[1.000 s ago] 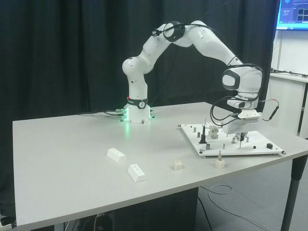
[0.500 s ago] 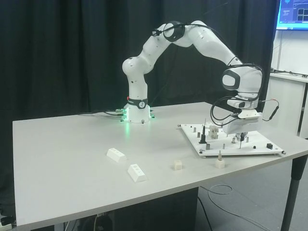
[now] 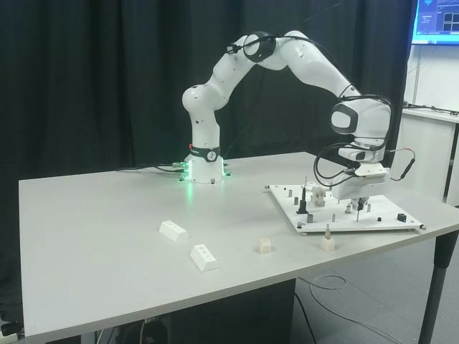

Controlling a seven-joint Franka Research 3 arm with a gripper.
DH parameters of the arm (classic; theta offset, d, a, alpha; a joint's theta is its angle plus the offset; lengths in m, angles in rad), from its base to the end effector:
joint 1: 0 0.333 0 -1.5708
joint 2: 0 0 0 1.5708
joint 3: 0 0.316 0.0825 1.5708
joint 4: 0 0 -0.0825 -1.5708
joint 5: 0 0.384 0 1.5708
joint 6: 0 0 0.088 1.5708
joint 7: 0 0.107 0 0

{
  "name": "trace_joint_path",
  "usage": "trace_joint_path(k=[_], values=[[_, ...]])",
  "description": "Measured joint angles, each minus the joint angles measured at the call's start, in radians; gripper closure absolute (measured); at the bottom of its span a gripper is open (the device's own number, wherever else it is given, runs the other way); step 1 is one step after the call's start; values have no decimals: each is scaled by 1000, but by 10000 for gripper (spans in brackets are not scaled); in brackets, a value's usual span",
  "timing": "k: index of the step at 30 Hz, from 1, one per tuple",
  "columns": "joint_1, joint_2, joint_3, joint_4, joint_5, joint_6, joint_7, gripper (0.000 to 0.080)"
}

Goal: Insert round peg 1.

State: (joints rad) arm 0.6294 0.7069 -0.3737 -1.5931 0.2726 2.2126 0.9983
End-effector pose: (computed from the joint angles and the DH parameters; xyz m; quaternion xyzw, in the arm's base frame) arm 0.6575 0.2171 0.2369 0.9145 -0.4041 -0.0046 0.0194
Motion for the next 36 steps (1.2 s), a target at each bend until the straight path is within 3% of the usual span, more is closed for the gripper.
trace_joint_path(k=[36], values=[[8, -1, 0, -9, -12, 2, 10, 774]])
